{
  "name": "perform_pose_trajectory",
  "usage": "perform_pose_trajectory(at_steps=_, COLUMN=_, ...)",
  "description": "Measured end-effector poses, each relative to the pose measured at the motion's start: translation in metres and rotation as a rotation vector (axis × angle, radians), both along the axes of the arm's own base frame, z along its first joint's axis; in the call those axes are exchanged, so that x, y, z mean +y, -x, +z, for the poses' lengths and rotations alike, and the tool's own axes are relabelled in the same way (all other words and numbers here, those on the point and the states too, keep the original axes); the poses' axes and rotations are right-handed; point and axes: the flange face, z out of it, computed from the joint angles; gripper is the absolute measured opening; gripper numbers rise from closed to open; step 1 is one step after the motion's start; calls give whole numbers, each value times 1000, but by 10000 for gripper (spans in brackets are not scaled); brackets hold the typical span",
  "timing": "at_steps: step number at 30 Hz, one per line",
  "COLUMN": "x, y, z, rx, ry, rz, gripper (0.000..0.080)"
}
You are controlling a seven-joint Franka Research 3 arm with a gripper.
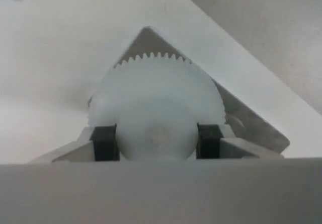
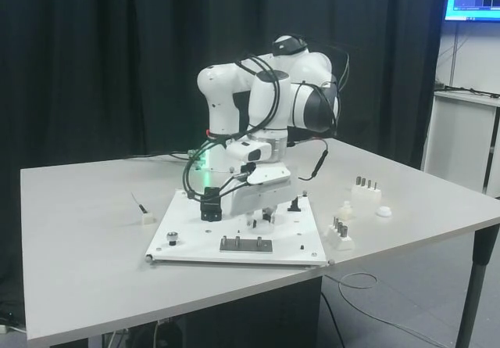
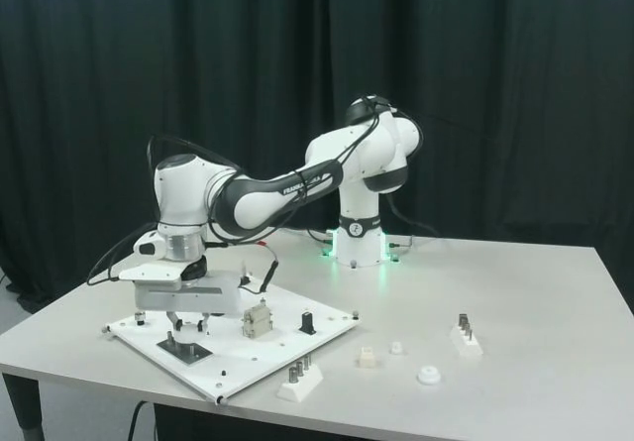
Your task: Insert large gear.
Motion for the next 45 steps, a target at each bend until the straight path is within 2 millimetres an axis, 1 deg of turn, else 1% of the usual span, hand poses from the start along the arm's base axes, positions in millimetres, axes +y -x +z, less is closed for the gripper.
perform_pose_trajectory(at_steps=8, x=-4, y=-1, z=-10, rx=10, ry=-17, rz=-1, gripper=334)
perform_pose_trajectory(at_steps=19, x=-3, y=-3, z=-18, rx=27, ry=-28, rz=9, gripper=334)
perform_pose_trajectory(at_steps=45, x=0, y=-3, z=-20, rx=57, ry=-15, rz=25, gripper=334)
